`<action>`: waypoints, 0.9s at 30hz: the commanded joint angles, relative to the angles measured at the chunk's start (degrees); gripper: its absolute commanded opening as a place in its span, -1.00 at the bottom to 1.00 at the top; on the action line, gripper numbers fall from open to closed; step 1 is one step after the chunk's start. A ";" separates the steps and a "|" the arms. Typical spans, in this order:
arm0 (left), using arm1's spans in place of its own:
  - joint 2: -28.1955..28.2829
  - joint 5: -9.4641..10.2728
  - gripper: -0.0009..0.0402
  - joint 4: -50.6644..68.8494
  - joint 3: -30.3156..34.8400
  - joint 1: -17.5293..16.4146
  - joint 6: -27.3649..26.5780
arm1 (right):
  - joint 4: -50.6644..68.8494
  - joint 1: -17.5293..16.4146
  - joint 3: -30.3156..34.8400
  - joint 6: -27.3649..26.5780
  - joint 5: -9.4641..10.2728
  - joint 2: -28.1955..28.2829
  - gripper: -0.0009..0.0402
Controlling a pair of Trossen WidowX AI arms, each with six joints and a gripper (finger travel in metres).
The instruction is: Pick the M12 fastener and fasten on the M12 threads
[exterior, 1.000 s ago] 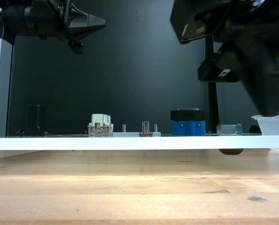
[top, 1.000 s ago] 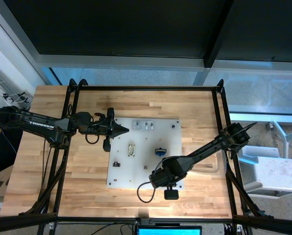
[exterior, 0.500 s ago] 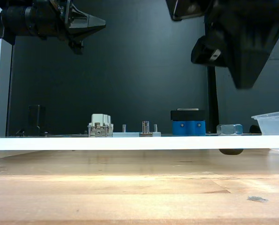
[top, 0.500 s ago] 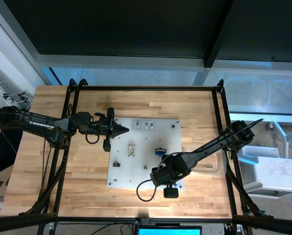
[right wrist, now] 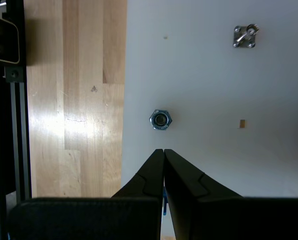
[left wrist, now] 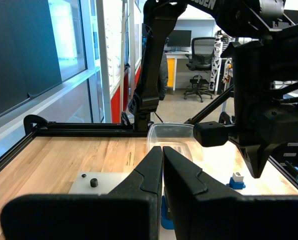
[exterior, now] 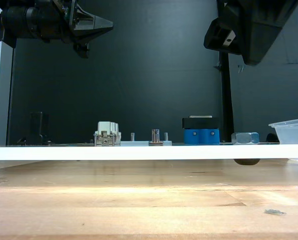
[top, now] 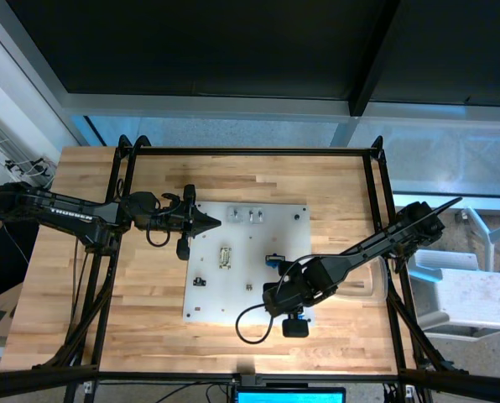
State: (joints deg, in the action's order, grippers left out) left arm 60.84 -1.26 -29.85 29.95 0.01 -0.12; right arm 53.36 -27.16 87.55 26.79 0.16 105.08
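Nut [right wrist: 161,119] sits on the white board [right wrist: 214,90] near its edge, seemingly run down on its stud (no ribs show). It lies just ahead of the right gripper [right wrist: 163,151], which hangs above, fingers pressed together and empty. The left gripper [top: 210,222], likewise pressed together, hangs well apart.
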 commanded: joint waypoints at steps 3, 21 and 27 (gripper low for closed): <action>0.02 0.00 -0.96 -0.02 0.00 -0.02 0.02 | 0.07 -0.13 -0.02 0.07 1.05 -1.46 -0.96; 0.02 0.00 -0.96 0.00 0.00 0.00 0.02 | 0.04 -0.11 -0.02 -0.04 0.96 -3.08 -0.96; 0.02 0.00 -0.96 0.00 0.00 -0.02 0.02 | 0.02 -0.11 -0.02 -0.04 0.96 -3.08 -0.96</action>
State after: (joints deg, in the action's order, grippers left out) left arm 60.84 -1.26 -29.85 29.93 0.01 -0.10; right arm 53.45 -27.24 87.55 26.74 1.15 101.95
